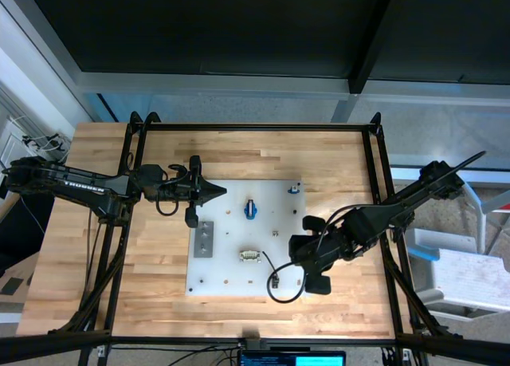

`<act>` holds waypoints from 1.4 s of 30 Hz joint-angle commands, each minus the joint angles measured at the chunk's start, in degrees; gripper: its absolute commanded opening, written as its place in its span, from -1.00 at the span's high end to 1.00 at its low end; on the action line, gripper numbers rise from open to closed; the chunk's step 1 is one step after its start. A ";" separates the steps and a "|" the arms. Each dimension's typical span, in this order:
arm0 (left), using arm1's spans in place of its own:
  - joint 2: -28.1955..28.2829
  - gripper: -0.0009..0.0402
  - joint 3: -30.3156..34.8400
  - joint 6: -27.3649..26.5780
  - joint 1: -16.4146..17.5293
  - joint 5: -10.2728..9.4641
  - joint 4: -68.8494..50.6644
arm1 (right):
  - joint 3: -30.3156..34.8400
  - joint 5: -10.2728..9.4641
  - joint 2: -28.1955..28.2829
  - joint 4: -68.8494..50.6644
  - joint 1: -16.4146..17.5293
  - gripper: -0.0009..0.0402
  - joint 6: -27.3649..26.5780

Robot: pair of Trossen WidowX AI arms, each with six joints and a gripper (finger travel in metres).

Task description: Remove the USB connector from the USB hub and place in the container

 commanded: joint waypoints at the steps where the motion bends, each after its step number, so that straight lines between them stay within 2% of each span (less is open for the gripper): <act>1: 0.00 0.95 0.00 0.02 0.02 0.02 0.02 | -0.07 0.17 1.40 1.64 0.42 0.46 0.76; 6: 0.02 0.95 0.00 0.00 0.00 0.00 0.02 | -0.07 2.05 3.32 2.80 1.01 0.15 1.18; 7: 0.02 0.95 0.00 0.02 0.00 0.02 0.04 | -0.07 2.80 3.56 2.93 1.16 0.11 1.20; 11: 0.00 0.95 0.00 0.02 0.00 0.02 0.02 | -0.07 3.72 5.31 4.24 1.62 0.01 1.31; 12: 0.02 0.95 0.00 0.02 0.00 0.00 0.02 | -0.07 4.48 5.73 4.66 1.73 0.01 1.40; 26: 0.00 0.95 0.00 0.02 0.00 0.02 0.02 | 1.18 4.72 9.86 7.41 3.28 0.08 1.62; 30: 0.02 0.95 0.00 0.02 0.02 0.02 0.02 | 1.29 5.97 10.86 8.00 3.34 0.10 1.36; 42: 0.02 0.95 0.00 0.02 0.00 0.02 0.02 | 0.83 6.10 13.60 10.95 3.32 0.10 -0.35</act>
